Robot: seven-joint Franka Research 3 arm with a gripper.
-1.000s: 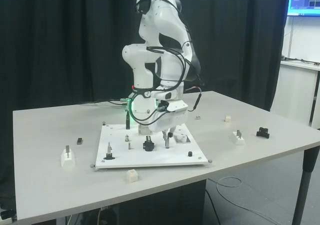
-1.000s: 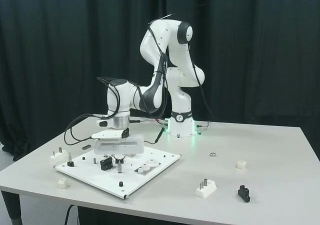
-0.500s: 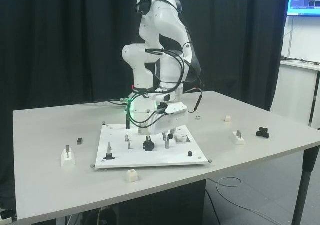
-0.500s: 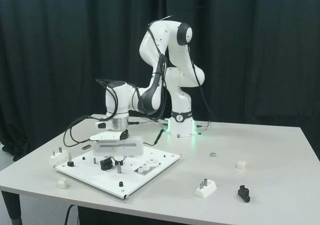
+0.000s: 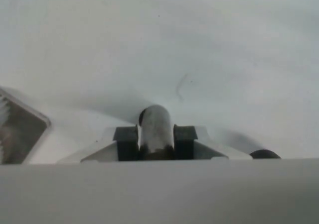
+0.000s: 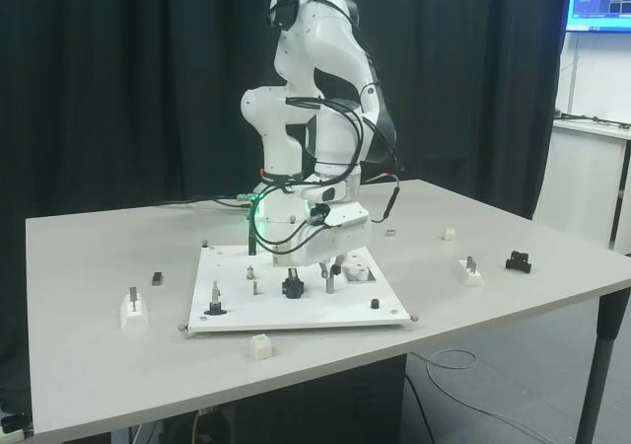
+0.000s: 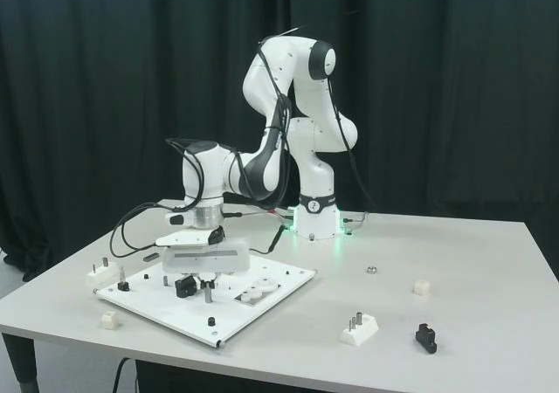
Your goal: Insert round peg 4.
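One white arm (image 7: 293, 96) rises from its base (image 7: 316, 218) at the far side of the grey table (image 6: 89, 266), where a green light glows at its foot. Its upper links climb to a high elbow, then fold forward and down, so the forearm reaches low over the white board (image 6: 296, 296) and the wrist turns the hand straight downward. Black cables (image 7: 140, 223) loop from the wrist out to the side.

The gripper (image 6: 329, 267) hangs just above the board's middle, fingers pointing down. In the wrist view the gripper (image 5: 156, 142) shows its two black pads (image 5: 126, 142) drawn narrow, one on each side of the round peg (image 5: 155, 129), pressing against it. That grey metal peg stands upright between them; in the first room view the round peg (image 6: 328, 279) reaches down to the board surface just below the fingers. Whether its tip is seated in a hole cannot be told.

On the board near the gripper sits a black knobbed part (image 6: 292, 287), and farther toward the board's edge a black-footed post (image 6: 214, 301). Off the board lie a white block with a pin (image 6: 133, 309), a small white cube (image 6: 259, 344), another white holder with pins (image 7: 358, 328), and a black clip (image 7: 425, 337).
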